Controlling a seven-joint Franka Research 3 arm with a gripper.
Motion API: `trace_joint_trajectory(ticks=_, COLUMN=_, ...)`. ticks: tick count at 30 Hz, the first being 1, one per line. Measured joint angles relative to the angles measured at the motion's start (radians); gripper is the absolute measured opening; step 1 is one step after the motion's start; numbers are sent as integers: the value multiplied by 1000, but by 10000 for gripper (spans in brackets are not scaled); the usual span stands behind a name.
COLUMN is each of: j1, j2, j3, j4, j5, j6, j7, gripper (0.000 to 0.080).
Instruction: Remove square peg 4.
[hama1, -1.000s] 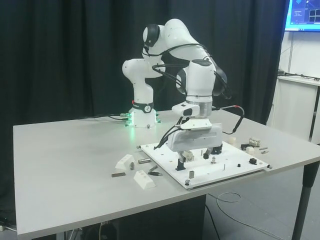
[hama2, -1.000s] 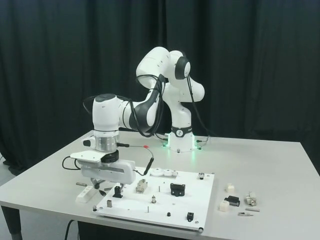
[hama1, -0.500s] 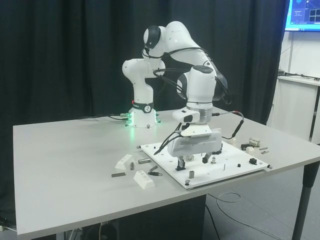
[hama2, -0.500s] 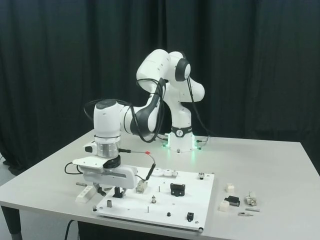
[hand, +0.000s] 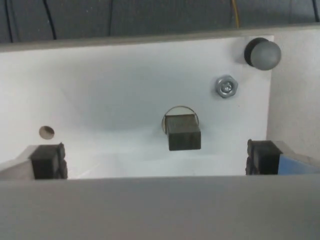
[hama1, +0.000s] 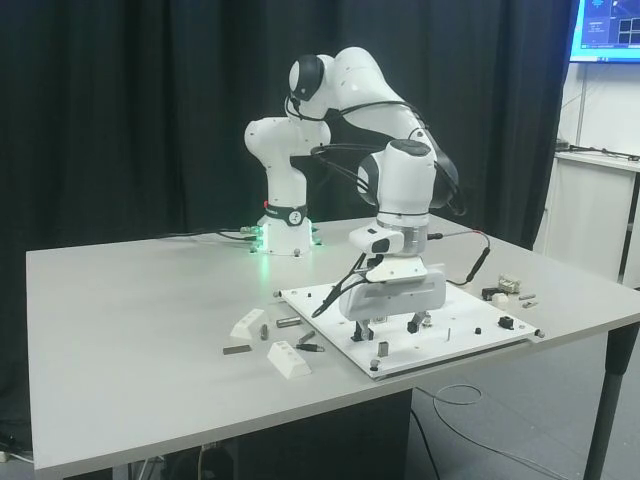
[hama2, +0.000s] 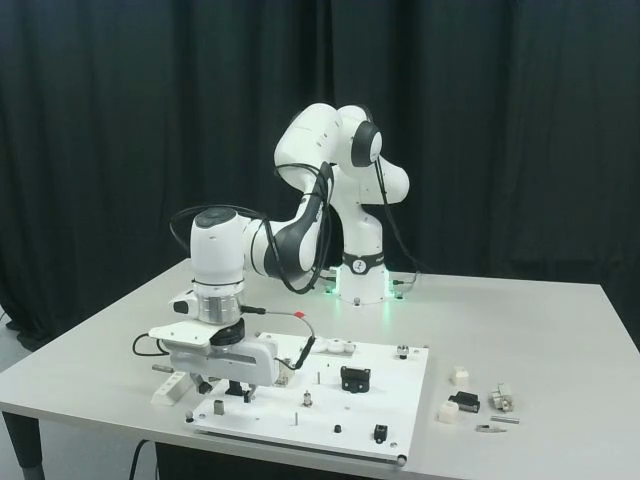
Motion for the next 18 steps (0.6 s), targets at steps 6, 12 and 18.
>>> trace_joint_trajectory(ticks=6, j1=0, j2=12, j3=0, j4=10, j5=0, j6=-1, j7=15, gripper=800)
trace_joint_trajectory(ticks=12, j1=-1, j2=18, j3=0, j4=15, j5=0, j6=-2, j7=22, gripper=800)
trace_joint_trajectory(ticks=18, j1=-3, j2=22, j3=0, j4=18, j5=0, j6=-2, j7=33, gripper=800)
